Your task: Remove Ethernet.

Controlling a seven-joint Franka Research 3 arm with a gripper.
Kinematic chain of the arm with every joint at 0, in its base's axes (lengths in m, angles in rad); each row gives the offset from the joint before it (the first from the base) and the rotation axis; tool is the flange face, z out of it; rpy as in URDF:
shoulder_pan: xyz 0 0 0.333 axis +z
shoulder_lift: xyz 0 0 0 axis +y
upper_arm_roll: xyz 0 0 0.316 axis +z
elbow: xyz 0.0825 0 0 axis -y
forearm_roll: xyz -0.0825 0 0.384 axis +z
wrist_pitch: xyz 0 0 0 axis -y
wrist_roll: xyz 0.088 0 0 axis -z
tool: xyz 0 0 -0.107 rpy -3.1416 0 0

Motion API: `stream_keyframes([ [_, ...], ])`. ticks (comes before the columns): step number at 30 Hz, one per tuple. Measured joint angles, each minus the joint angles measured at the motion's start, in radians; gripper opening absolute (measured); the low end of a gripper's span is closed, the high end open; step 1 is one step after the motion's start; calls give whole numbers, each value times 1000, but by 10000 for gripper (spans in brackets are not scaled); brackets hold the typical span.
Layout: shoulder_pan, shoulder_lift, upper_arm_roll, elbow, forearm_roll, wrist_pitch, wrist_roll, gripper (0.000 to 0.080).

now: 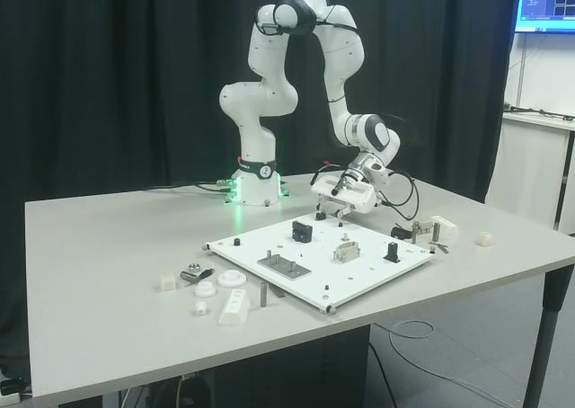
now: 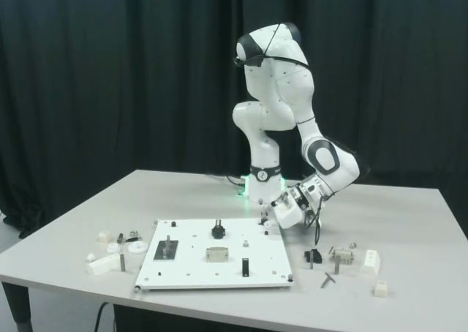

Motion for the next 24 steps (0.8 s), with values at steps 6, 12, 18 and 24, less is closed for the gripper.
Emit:
stream_keyframes([
  [6, 0, 4, 3, -13, 11, -10, -2, 453],
  [12, 1, 15, 23, -14, 46, -55, 0, 291],
  [18, 1, 26, 44, -12, 64, -88, 14, 291],
  [24, 0, 31, 43, -11, 58, -90, 16, 76],
])
